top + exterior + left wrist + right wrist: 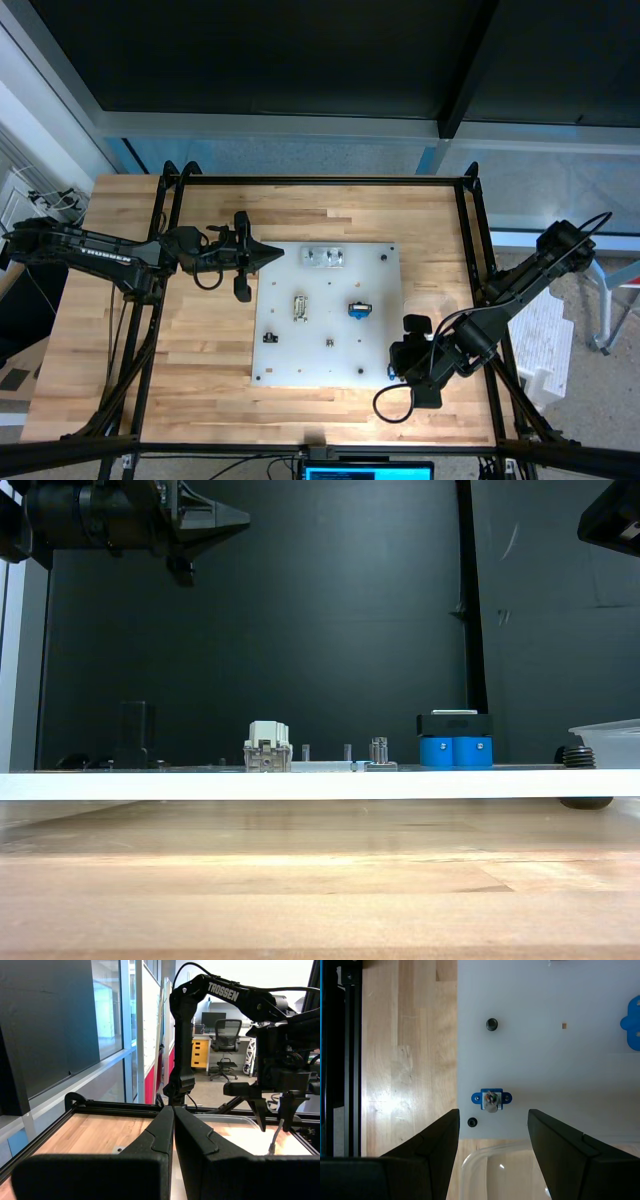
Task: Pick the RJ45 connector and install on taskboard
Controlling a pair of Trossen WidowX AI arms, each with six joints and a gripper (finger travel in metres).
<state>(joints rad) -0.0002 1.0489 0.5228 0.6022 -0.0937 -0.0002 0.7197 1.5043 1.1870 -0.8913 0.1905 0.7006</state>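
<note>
The white taskboard lies flat on the wooden table. In the right wrist view a tiny pale RJ45 connector sits in a small blue fitting close to the board's edge. My right gripper hangs open above it, one finger on each side, touching nothing. From above, the right gripper is over the board's near right corner. My left gripper is shut and empty, held high beside the board's far left edge; its fingertips meet.
A blue-and-black block and a grey-white fitting stand mid-board, with silver fittings at the far edge. A clear plastic tray lies just off the board under the right gripper. A black frame borders the table.
</note>
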